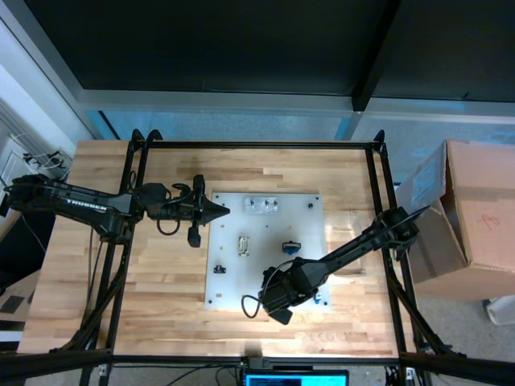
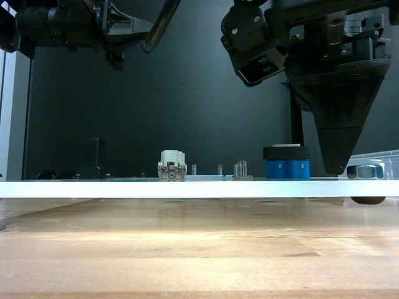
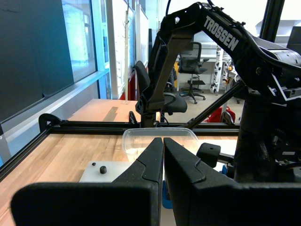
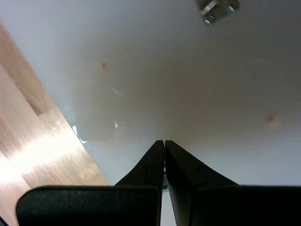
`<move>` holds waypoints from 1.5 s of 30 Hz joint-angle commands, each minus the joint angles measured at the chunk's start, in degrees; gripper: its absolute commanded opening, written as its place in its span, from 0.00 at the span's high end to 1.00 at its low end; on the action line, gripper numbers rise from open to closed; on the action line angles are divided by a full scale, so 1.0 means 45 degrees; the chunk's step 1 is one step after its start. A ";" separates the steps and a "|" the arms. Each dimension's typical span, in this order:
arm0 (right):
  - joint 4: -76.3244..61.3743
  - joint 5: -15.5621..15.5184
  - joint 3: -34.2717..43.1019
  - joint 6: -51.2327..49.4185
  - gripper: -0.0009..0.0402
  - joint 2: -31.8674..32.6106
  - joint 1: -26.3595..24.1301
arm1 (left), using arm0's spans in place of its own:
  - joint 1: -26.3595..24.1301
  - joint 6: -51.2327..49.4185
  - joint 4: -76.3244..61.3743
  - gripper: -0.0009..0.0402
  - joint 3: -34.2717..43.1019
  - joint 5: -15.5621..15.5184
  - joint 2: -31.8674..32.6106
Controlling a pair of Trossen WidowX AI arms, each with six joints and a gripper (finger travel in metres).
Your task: Unfasten the M12 nut and place it in the container
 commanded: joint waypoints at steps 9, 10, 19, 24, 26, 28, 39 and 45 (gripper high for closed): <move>-0.0010 -0.0029 0.0005 -0.4571 0.98 0.0000 0.0005 | 0.0005 0.0005 0.0005 0.98 0.0005 0.0005 0.0000; -0.0005 -0.0039 0.0005 -0.5095 0.98 0.0000 0.0000 | 0.0005 0.0005 0.0005 0.98 0.0005 0.0005 0.0000; 0.0010 -0.0039 0.0005 -0.8801 0.98 0.0000 0.0005 | 0.0005 0.0005 0.0005 0.98 0.0005 0.0005 0.0000; 0.0058 -0.0034 -0.0068 -1.1244 0.98 0.0000 0.0005 | 0.0005 0.0005 0.0005 0.98 0.0005 0.0005 0.0000; 0.0063 -0.0034 -0.0068 -1.2050 0.98 0.0000 0.0005 | 0.0000 0.0005 0.0005 0.98 0.0005 0.0010 0.0000; 0.0063 -0.0039 -0.0068 -1.2653 0.98 0.0000 0.0005 | 0.0005 0.0005 0.0000 0.98 0.0005 0.0005 0.0000; 0.0063 -0.0039 -0.0068 -1.2677 0.98 0.0000 0.0000 | 0.0000 0.0005 0.0005 0.98 0.0005 0.0005 0.0000; 0.0068 0.0408 -0.0063 -0.6450 0.97 -0.0112 -0.0282 | 0.0000 0.0005 0.0000 0.98 0.0005 0.0005 0.0000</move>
